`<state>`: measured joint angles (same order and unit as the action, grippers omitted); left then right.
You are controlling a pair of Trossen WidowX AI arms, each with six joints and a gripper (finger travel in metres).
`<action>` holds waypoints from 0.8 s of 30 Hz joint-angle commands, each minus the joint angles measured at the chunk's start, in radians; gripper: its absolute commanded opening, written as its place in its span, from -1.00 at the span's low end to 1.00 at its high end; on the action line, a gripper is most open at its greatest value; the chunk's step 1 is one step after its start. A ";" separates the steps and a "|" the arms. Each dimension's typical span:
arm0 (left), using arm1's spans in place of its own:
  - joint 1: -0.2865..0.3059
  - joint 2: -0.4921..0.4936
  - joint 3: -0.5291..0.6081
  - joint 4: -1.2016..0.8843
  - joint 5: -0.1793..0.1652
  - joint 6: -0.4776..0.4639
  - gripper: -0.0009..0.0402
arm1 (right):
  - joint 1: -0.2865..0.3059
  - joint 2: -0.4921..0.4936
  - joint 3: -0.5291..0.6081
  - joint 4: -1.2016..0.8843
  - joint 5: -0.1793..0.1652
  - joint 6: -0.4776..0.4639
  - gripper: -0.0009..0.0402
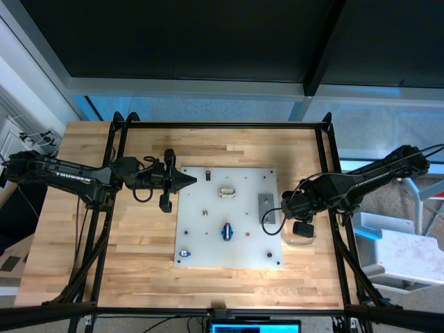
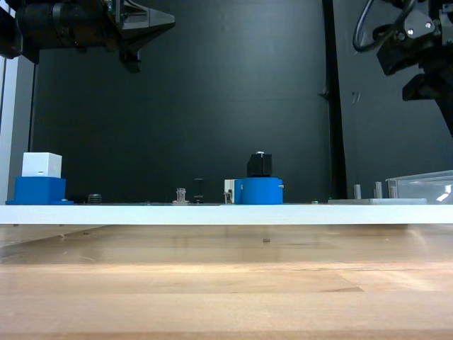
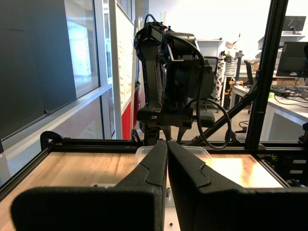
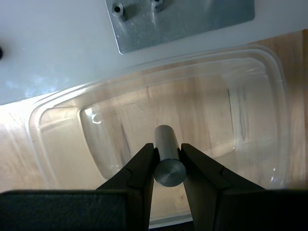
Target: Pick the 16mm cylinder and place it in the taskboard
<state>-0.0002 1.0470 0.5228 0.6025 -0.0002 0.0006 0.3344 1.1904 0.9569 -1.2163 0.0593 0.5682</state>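
From above we lost the 16mm cylinder [image 4: 169, 169] under the right arm. At the wrist we saw the right gripper [image 4: 168, 150] clamped on it over the clear plastic tray [image 4: 260, 96] beside the taskboard [image 1: 208, 236], its long axis pointing away from the camera. The left gripper [image 3: 167, 144], closed and empty, hovered at the board's left edge

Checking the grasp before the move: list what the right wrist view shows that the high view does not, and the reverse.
Only the right wrist view: the 16mm cylinder clamped between the jaws of the right gripper, above the clear tray. Only the high view: the left gripper, jaws shut, over the left edge of the taskboard, and the blue connector. Both: right gripper, taskboard, grey metal block, tray.
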 commanded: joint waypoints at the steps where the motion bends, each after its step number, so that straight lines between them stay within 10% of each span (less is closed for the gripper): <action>1: 0.000 0.000 0.000 0.000 0.000 0.000 -0.96 | 0.000 0.000 0.029 -0.023 0.000 0.000 -0.86; 24: 0.000 0.000 0.000 0.000 0.000 0.000 -0.96 | 0.000 0.001 0.076 -0.053 0.000 0.000 -0.86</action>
<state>-0.0002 1.0473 0.5224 0.6025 -0.0006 0.0006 0.3344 1.1904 1.0332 -1.2720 0.0593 0.5682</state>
